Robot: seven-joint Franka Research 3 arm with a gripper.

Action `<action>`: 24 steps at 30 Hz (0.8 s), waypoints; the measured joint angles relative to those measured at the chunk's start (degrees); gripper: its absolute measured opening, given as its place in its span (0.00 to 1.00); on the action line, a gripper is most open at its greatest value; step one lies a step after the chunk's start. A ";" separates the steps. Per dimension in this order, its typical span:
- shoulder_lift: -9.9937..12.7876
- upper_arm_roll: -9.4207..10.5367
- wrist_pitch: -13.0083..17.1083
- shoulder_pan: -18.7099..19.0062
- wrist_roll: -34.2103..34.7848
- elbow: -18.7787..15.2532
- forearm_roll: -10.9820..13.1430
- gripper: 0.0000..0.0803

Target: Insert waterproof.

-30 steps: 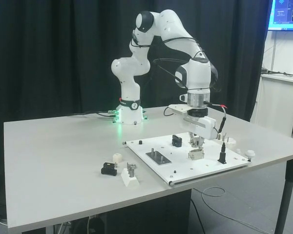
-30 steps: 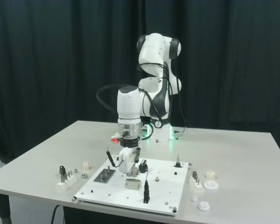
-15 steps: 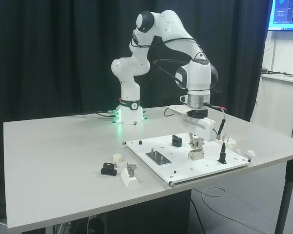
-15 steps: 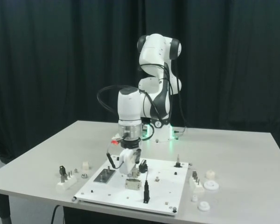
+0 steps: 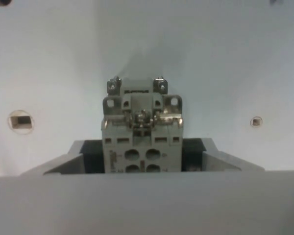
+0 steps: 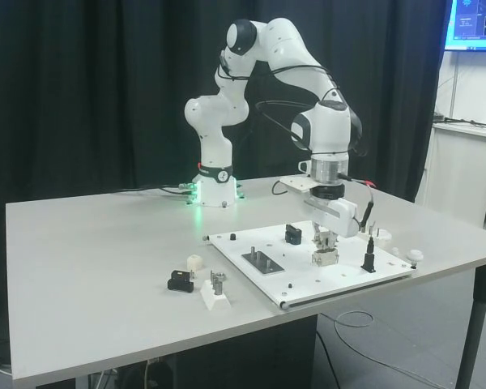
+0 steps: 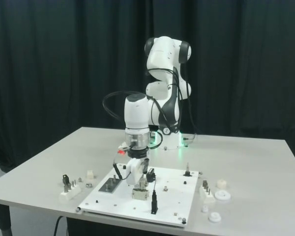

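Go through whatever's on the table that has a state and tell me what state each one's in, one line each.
Tool: pointing straight down, just above the grey connector.
Grey connector: upright on the white board, contact holes facing up.
White board: flat on the grey table.
Black plug: standing upright near the board's edge.
Metal plate: lying flat on the board.
Base light: lit green.

The waterproof connector (image 5: 142, 132) looks like matt grey moulded plastic with bright metal screws and clips — the white board (image 6: 267, 243) under it is smooth, the arm (image 6: 283, 49) glossy plastic, the worktop (image 6: 89, 251) matt grey.
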 joint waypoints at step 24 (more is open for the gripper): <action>0.76 0.00 0.06 0.32 -0.09 0.18 0.01 0.39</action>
